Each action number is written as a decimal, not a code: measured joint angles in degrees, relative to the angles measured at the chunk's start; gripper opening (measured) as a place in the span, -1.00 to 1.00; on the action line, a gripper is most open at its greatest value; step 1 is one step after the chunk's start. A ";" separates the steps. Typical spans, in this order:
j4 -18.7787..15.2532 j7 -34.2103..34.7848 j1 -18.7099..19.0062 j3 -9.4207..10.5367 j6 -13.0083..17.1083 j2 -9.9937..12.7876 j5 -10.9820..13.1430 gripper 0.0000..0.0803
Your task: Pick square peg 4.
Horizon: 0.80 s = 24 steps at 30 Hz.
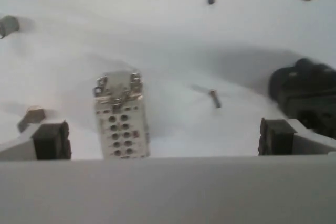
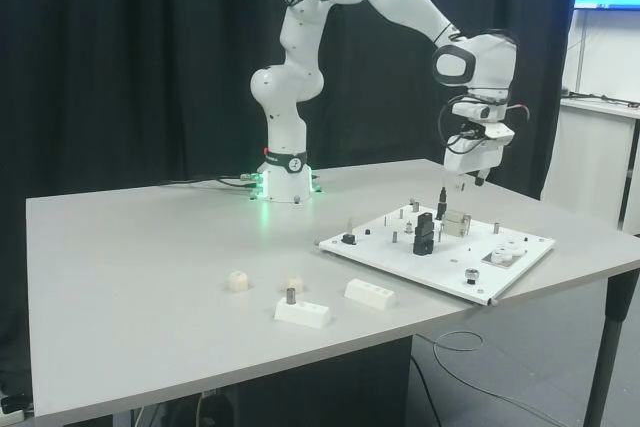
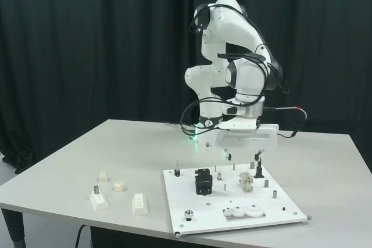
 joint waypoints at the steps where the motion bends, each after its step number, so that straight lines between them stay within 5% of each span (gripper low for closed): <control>1: 0.23 -0.52 -0.03 -0.37 -0.18 0.02 -0.03 0.99; 15: 5.36 -10.09 -2.57 -6.48 -4.59 0.61 -2.59 0.99; 24: 9.87 -20.37 -8.88 -8.63 -6.90 2.39 -3.38 0.99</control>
